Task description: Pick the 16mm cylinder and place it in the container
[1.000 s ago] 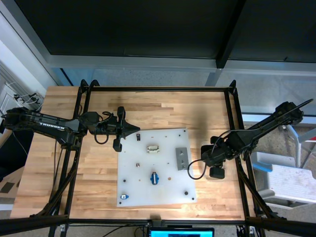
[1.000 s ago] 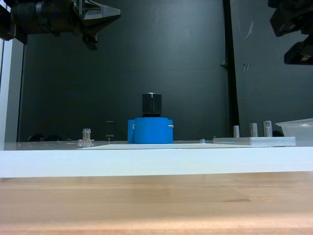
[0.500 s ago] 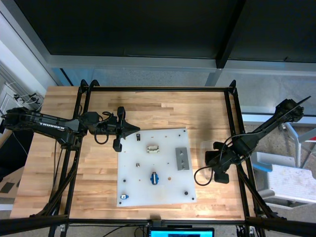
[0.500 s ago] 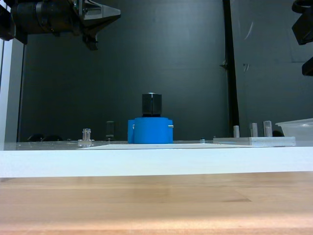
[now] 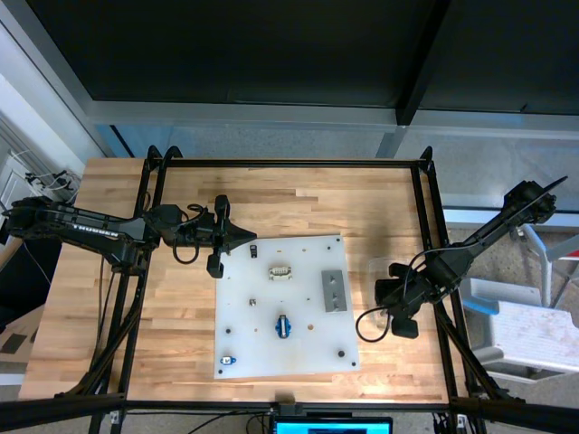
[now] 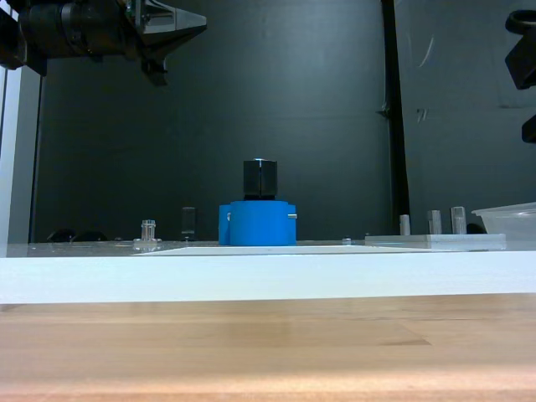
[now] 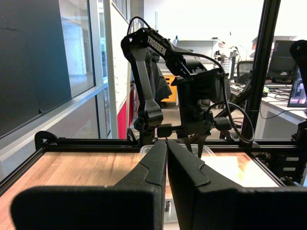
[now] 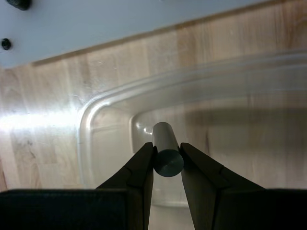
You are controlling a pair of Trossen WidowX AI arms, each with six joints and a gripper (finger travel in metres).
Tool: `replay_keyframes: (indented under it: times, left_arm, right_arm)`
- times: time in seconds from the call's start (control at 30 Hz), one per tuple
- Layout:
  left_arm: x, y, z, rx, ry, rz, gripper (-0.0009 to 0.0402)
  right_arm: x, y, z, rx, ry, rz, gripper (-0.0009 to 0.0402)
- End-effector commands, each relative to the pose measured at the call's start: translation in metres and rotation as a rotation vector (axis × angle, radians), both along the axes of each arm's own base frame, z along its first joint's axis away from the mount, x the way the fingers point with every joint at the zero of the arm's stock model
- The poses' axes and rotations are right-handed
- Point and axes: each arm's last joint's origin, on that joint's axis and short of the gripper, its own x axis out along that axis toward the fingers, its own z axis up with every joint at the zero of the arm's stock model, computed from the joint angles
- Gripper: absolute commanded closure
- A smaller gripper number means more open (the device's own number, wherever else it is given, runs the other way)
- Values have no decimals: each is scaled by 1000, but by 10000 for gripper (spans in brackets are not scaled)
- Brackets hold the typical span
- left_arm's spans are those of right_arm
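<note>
The 16mm cylinder (image 8: 168, 149), a short dark grey metal peg, is pinched between my right gripper's (image 8: 167, 154) fingers, so that gripper is shut on it. It hangs over the inside of the clear container (image 8: 91, 124), close to one rounded corner. From above, my right gripper (image 5: 385, 293) covers most of the container (image 5: 378, 268), which lies just right of the white board. The tub's rim (image 6: 507, 214) shows at table height. My left gripper (image 5: 242, 237) hovers at the board's far-left corner with its fingers (image 7: 156, 165) pressed together and nothing between them.
The white task board (image 5: 298, 258) carries a grey block (image 5: 335, 290), a blue-and-black part (image 5: 282, 326), a black knob (image 5: 341, 353) and a white connector (image 5: 280, 271). Black frame rails (image 5: 428, 226) run along the table's sides and back.
The right arm has swung a little towards the table's right and near side, carrying the cylinder over the container. It shifted only slightly in the last half second. The left arm stayed still.
</note>
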Motion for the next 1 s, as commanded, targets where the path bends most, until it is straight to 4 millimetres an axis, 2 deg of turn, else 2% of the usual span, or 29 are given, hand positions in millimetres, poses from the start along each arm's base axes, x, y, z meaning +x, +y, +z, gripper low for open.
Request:
replay_keyframes:
  times: [0.03, 0.33, 1.0]
  left_arm:
    - [0, 0, 0, 0, 0, 0, 393]
    - [0, 0, 0, 0, 0, 0, 393]
    - [0, 0, 0, 0, 0, 0, 393]
  right_arm:
    - [-2, -3, -4, -24, 17, -59, 364]
    - [-7, -7, -10, -27, 22, -114, 339]
    - [-8, -8, -11, -35, 22, -114, 271]
